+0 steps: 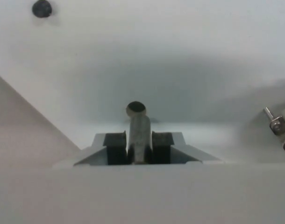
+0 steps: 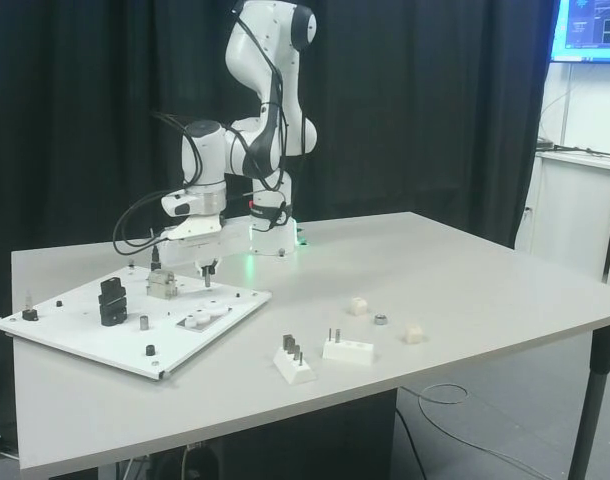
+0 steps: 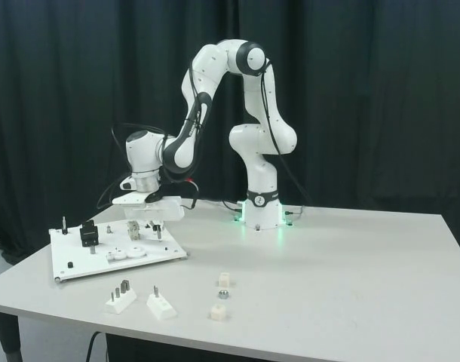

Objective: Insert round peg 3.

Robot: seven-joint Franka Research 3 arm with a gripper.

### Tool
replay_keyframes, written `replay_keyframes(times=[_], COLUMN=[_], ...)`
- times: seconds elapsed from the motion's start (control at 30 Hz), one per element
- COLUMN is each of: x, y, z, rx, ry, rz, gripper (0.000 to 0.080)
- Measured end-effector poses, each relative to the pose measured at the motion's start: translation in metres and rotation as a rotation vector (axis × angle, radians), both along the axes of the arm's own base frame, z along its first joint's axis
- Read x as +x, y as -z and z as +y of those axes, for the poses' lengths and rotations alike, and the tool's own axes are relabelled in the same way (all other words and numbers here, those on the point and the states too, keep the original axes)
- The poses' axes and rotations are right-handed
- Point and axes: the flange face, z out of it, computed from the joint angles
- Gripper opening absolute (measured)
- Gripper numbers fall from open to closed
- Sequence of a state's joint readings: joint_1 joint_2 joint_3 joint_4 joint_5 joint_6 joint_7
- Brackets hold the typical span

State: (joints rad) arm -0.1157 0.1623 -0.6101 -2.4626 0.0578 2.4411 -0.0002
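Round peg 3 (image 1: 139, 135) stood clamped upright between the black fingers (image 1: 115, 147), its tip just beside a dark hole (image 1: 136, 108) in the white board (image 1: 180, 60). Grasp and carry looked done; seating the peg was left. Only the wrist view showed that hole and how the peg met it. The room views instead showed the gripper (image 2: 207, 266) low over the board on the grey worktop (image 2: 465, 280), with white peg holders (image 3: 161, 305) well apart.

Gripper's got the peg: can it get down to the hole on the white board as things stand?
Probably yes. The gripper holds the round peg upright over the white board, its tip right by a dark hole. Nothing shows between tip and hole, though the nearby metal block leaves little margin.
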Motion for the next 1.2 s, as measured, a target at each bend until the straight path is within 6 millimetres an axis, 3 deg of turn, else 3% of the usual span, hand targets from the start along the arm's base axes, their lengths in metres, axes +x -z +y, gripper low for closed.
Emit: replay_keyframes(times=[1.2], x=[-0.0013], y=[0.0037], z=[0.0029], rx=[-0.011], ry=[0.038], rz=[-0.033], gripper=[0.0112])
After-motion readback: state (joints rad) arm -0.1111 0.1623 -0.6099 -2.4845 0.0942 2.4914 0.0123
